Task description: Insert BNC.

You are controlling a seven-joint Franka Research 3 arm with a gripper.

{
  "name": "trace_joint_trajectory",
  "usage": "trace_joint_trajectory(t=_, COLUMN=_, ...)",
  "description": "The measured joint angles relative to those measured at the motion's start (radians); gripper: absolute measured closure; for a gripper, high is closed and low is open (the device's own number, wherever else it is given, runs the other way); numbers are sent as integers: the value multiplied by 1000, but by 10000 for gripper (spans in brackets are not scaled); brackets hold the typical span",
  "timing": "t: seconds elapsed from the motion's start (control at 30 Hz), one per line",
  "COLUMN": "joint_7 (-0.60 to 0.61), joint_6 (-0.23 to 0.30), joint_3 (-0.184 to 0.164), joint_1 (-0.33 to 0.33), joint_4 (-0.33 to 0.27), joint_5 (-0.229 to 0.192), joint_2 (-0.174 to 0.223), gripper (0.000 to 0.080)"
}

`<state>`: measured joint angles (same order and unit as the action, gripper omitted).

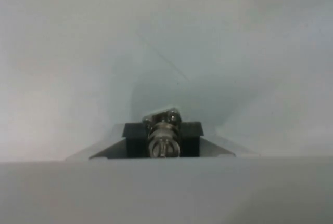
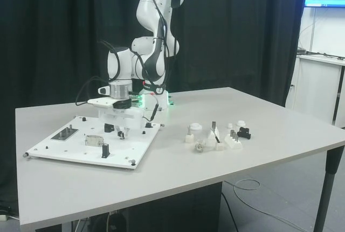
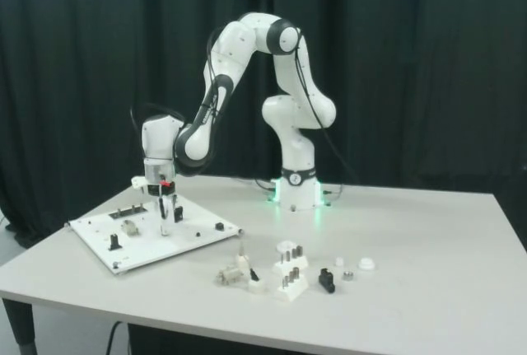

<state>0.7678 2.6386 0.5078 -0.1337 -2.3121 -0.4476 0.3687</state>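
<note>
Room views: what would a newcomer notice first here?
The white arm arches from its green-lit base down over a white board at one end of the grey table. Its hand hangs just above the board. A cluster of small white and black parts lies apart, mid-table. The wrist view shows a metal BNC connector between the hand's fingers.

White jointed arm (image 3: 247, 50), black cables (image 3: 216, 95)
</note>
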Motion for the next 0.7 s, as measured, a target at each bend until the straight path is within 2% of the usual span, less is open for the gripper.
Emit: trace_joint_trajectory(t=0.7, joint_7=340, joint_6=2, joint_3=2, joint_1=0, joint_4=0, joint_5=0, joint_2=2, gripper=682)
